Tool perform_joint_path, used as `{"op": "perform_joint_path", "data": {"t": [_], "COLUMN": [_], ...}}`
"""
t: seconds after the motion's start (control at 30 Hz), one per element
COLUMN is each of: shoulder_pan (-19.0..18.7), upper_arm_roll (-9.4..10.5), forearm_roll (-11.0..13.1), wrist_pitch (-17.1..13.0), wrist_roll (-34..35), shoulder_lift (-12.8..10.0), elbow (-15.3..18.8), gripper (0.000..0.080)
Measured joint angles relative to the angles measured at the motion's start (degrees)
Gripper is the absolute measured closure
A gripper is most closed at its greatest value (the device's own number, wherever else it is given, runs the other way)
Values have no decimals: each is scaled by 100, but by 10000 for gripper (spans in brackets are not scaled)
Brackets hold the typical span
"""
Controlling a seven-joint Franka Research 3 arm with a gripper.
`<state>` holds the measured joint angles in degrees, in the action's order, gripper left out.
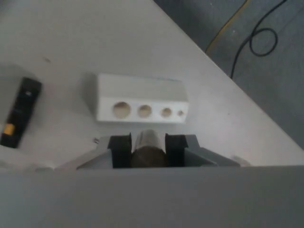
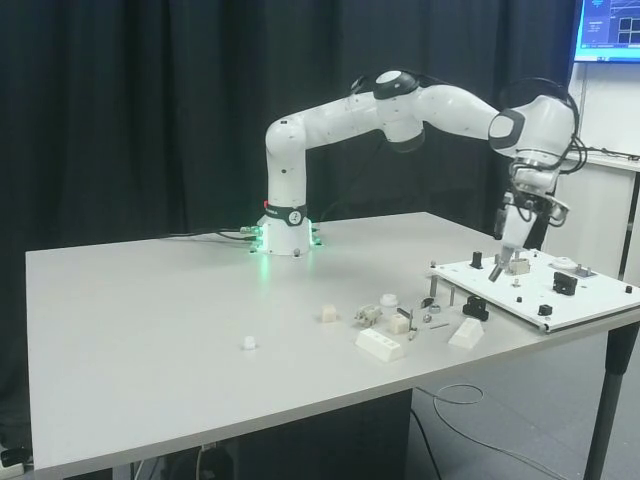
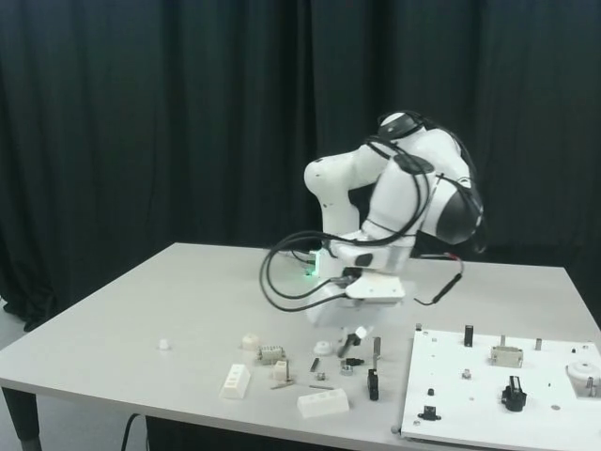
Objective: Place round peg 4.
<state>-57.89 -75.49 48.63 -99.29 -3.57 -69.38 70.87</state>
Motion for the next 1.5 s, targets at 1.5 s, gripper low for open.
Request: {"op": "perform_joint_path", "data": {"t": [1.5], "shoulder_pan": [363], "upper_arm_roll": [-182], "forearm_roll": [2689], "wrist_pitch": [-512], "wrist_roll": [-3031], "shoulder_lift": [-368], "elbow": [1975], "gripper": [657]}}
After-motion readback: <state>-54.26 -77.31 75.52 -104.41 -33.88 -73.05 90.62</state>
